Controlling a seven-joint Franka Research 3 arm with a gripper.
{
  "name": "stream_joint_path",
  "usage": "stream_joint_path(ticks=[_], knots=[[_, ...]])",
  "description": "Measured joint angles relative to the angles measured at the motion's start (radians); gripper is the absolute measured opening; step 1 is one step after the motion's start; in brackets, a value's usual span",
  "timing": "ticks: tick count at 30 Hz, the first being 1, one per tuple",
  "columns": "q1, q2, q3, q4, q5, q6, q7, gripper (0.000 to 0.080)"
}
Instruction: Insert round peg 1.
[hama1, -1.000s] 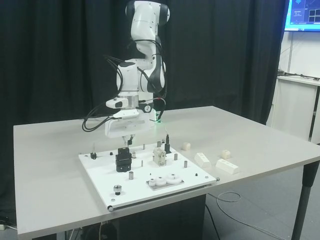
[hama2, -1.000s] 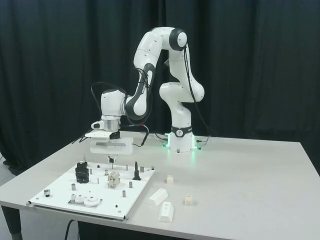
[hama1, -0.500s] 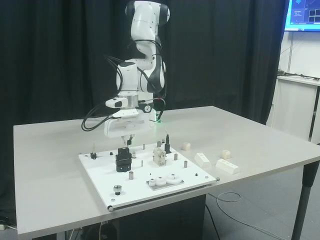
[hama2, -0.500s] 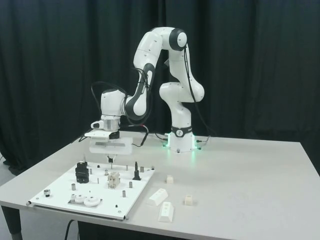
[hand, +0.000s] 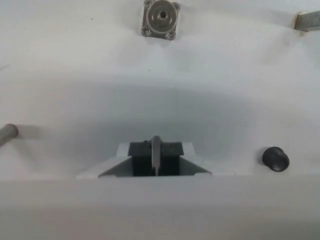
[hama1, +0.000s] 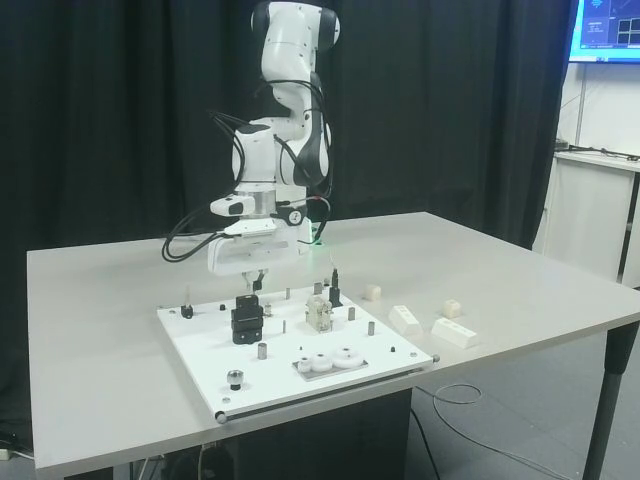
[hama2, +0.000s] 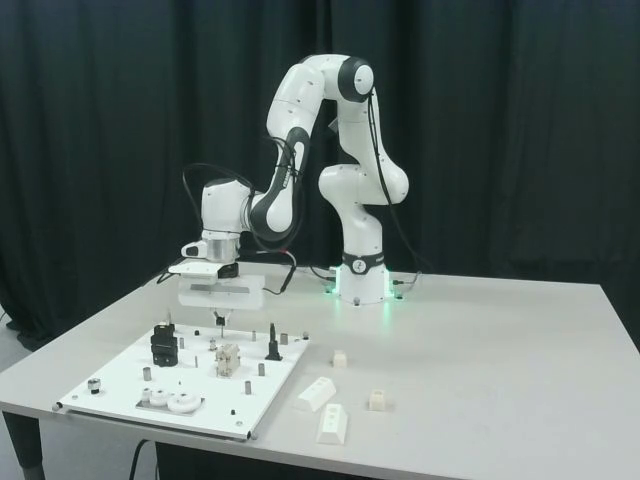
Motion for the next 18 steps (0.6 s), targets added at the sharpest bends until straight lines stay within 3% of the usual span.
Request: stream_joint_path(ticks=[18], knots=[[0.000,-0.015,-0.015,-0.007,0.000,-0.045,-0.034,0.0031]])
